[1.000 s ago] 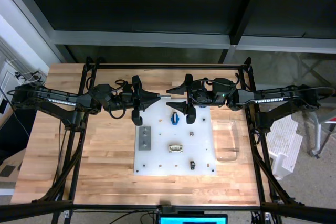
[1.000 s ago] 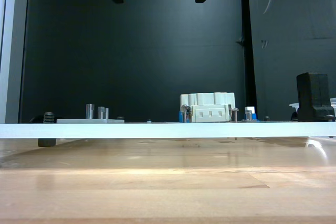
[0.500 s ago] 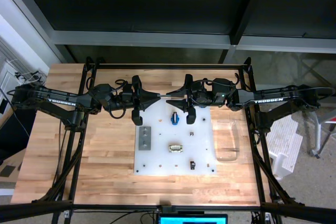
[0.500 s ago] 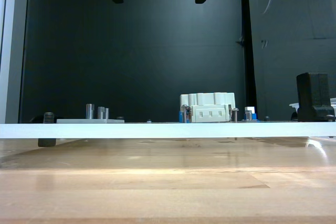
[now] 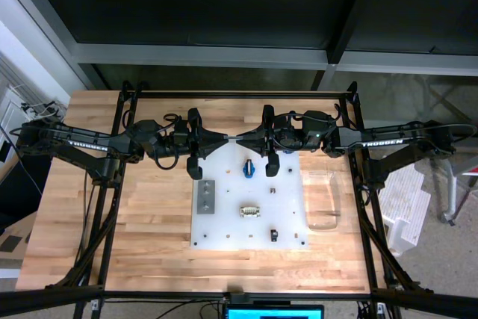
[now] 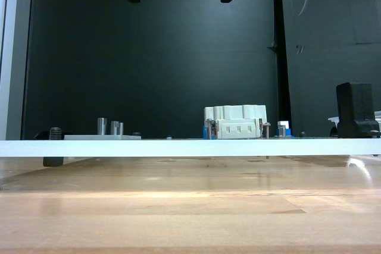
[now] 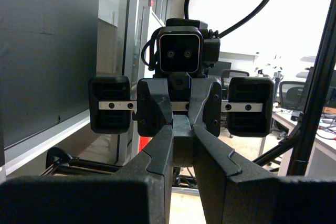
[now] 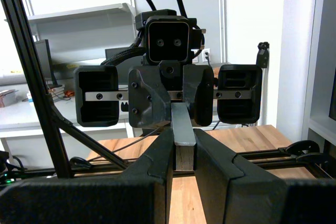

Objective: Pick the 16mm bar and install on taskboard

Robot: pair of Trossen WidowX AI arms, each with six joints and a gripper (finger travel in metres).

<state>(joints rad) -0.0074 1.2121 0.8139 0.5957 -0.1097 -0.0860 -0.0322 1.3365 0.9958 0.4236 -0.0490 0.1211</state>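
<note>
The 16mm bar is a short grey metal rod held level in the air above the far edge of the white taskboard, clear of any seat. My left gripper is shut on its left end. My right gripper faces it and is shut on the right end. In the left wrist view the bar sits pinched in the left gripper, with the right gripper's body right behind it. In the right wrist view the bar lies within the right gripper.
On the board are a grey block with pegs, a blue part, a white connector and a small black part. A clear tray lies right of the board. Black frame rails run along both table sides.
The right gripper's fingers have come together from wide open onto the bar's right end. The left gripper has kept its hold and the bar has not moved.
</note>
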